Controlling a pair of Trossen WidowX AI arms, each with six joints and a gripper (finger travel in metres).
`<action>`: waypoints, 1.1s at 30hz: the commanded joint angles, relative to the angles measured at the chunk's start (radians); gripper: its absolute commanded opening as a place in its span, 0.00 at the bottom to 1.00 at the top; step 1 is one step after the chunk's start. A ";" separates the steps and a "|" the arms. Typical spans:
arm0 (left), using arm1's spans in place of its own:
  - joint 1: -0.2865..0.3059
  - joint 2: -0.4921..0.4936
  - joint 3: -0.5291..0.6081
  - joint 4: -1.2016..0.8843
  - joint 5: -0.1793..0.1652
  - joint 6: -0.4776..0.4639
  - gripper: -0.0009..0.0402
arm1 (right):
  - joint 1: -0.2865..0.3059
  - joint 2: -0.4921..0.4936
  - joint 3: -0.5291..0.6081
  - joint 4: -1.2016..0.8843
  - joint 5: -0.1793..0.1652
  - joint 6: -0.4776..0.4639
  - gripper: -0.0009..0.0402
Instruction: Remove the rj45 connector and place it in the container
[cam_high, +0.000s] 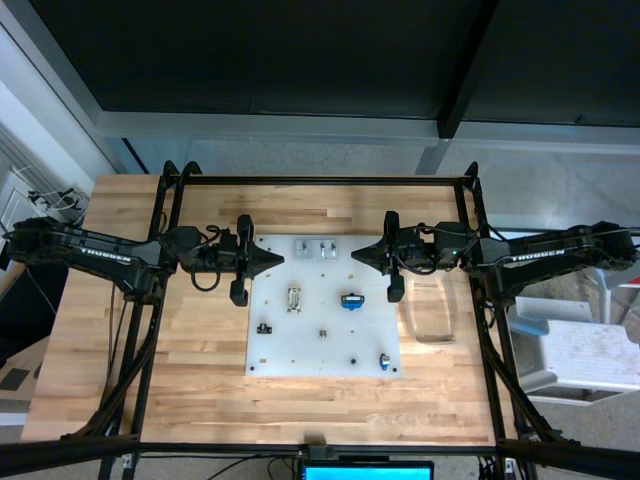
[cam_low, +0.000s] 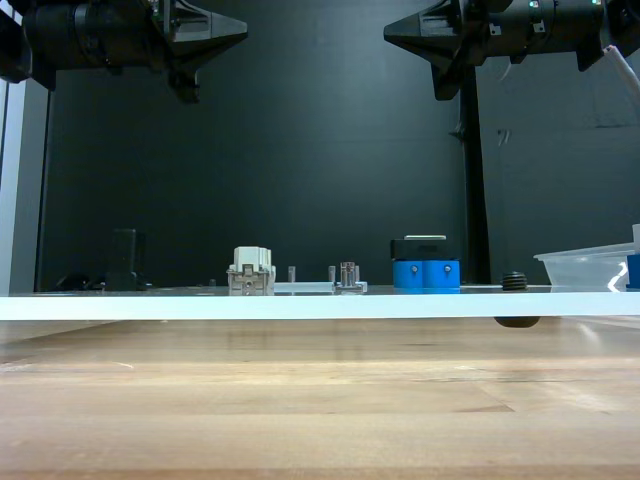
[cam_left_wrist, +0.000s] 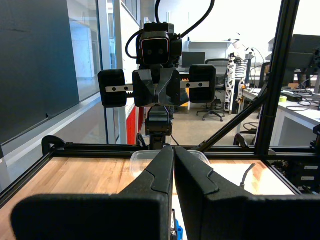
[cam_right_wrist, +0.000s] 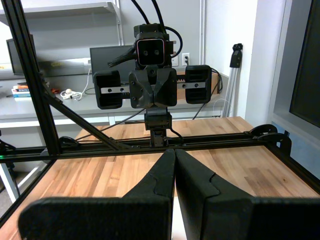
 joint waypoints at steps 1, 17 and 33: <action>0.001 0.000 0.000 0.000 0.000 0.000 0.02 | 0.000 0.000 0.000 0.008 -0.001 0.000 0.02; 0.001 0.000 0.000 0.000 0.000 0.000 0.02 | 0.009 0.000 0.052 -0.179 0.009 0.051 0.02; 0.001 0.000 0.000 0.000 0.000 0.000 0.02 | 0.188 0.043 0.346 -0.931 0.117 0.120 0.02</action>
